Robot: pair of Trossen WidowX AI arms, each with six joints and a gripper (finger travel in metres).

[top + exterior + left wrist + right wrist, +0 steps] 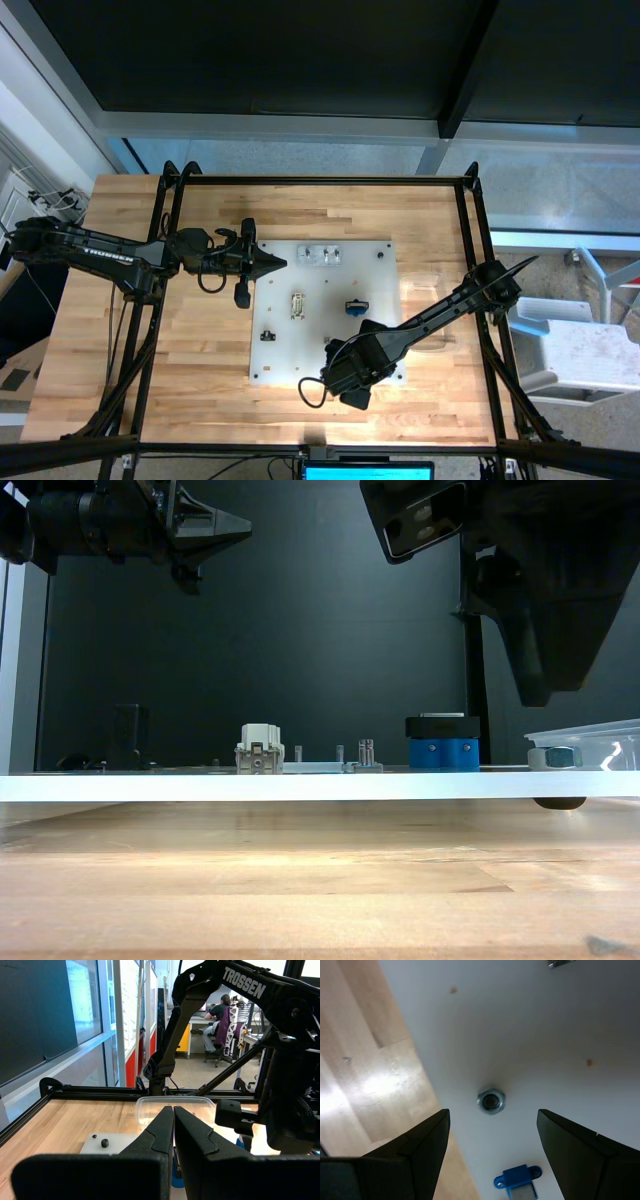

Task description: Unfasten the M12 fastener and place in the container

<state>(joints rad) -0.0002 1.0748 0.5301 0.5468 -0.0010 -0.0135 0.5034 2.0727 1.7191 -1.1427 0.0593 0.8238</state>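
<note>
Right gripper point(492, 1114) was noted spread above nut point(491, 1101) on board point(545, 1035); off-centre descent could clip it rather than straddle it. Left gripper point(173, 1110) was noted clenched over board's left edge.

A robotics lab: two black Trossen arms point(90, 255) on a black-railed butcher-block table point(200, 340) hang the left gripper point(173, 1110) and right gripper point(492, 1114) over a white task board point(290, 350); beyond stand glass partitions point(85, 1005) and a seated person point(220, 1007)

Open air between the spread right gripper point(492, 1114) and the nut point(491, 1101); blue block point(516, 1181) near; left gripper point(272, 263) hangs well apart.
</note>
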